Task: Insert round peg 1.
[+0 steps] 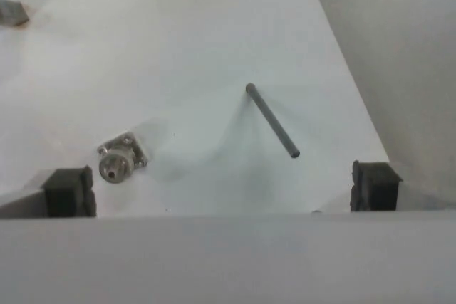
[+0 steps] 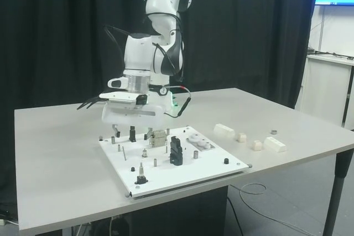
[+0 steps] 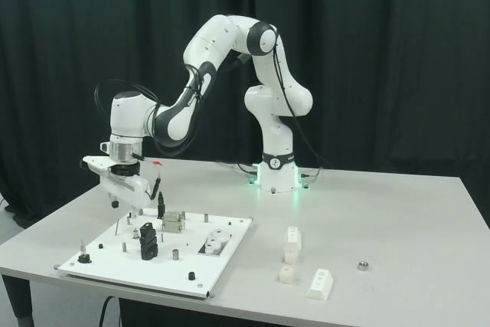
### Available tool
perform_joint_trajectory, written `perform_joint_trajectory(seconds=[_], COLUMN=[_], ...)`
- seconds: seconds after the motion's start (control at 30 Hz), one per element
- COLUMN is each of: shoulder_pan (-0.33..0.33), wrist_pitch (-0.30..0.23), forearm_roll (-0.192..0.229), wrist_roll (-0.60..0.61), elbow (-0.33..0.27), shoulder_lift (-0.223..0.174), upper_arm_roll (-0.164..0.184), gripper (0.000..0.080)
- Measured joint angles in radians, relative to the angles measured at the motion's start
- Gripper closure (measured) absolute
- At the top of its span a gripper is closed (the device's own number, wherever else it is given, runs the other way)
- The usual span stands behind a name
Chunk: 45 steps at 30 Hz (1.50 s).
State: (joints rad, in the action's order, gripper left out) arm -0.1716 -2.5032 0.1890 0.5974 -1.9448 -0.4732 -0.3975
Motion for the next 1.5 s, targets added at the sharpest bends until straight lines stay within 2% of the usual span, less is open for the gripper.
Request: perform_joint_trajectory(seconds=[1.07,1.5], shoulder_pan=[0.024,0.029], wrist_pitch=[-0.003,-0.022], forearm_roll=[0.001,0.001], wrist_roll=[0.056,0.056], elbow=[-0.044,-0.048], shoulder_lift=[0.000,-0.003], upper_arm_roll=[-0.001,-0.001], gripper=[0.0003,0.0003])
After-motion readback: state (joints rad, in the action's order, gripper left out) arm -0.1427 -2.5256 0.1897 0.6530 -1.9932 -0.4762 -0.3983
